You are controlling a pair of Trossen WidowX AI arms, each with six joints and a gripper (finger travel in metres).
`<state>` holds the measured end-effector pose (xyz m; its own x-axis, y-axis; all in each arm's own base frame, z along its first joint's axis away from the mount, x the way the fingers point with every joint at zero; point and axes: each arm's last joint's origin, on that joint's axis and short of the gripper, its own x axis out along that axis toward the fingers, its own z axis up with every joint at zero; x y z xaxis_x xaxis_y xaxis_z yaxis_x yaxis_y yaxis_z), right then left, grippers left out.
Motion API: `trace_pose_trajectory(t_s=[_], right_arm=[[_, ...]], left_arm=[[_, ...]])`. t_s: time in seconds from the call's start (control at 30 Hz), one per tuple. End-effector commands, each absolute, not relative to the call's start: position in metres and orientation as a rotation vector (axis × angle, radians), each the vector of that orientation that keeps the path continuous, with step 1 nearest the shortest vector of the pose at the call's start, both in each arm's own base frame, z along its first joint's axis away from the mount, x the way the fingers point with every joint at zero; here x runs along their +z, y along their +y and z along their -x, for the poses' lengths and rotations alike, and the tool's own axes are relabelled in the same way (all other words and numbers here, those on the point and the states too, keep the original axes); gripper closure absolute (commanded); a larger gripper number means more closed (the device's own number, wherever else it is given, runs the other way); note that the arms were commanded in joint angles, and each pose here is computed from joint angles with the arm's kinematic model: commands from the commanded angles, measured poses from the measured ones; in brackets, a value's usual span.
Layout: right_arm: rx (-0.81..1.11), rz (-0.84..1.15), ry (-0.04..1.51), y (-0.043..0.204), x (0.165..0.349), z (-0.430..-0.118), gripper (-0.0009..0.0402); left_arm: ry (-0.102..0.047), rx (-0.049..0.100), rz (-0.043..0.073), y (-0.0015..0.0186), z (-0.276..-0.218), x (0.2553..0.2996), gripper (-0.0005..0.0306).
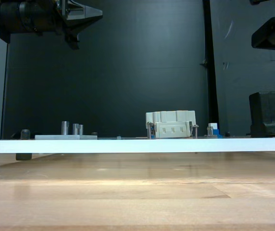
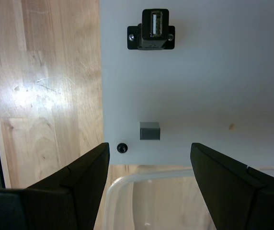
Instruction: Pick the 16mm bar and install on taskboard
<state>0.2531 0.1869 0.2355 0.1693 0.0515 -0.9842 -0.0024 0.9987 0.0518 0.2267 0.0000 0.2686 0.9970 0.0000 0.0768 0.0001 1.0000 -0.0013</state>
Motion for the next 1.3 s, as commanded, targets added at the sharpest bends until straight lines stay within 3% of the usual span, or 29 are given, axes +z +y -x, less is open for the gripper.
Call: trace_pose_trajectory(t_s=[0.03, 0.43, 1.07, 1.3], right_arm=[[0.036, -0.04, 1.402, 0.186, 0.236, -0.252, 0.0157], [0.026, -0.064, 1.382, 0.178, 0.242, -0.255, 0.0157], [-0.068, -0.043, 1.228, 0.081, 0.273, -0.286, 0.0157], [-0.082, -0.032, 1.094, 0.044, 0.288, -0.295, 0.0161]], left_arm=[[-0.077, 0.0, 0.001, 0.0, -0.2268, 0.2686, 0.03], [-0.077, 0.0, 0.001, 0.0, -0.2268, 0.2686, 0.03], [-0.077, 0.0, 0.001, 0.0, -0.2268, 0.2686, 0.03], [-0.077, 0.0, 0.001, 0.0, -0.2268, 0.2686, 0.03]])
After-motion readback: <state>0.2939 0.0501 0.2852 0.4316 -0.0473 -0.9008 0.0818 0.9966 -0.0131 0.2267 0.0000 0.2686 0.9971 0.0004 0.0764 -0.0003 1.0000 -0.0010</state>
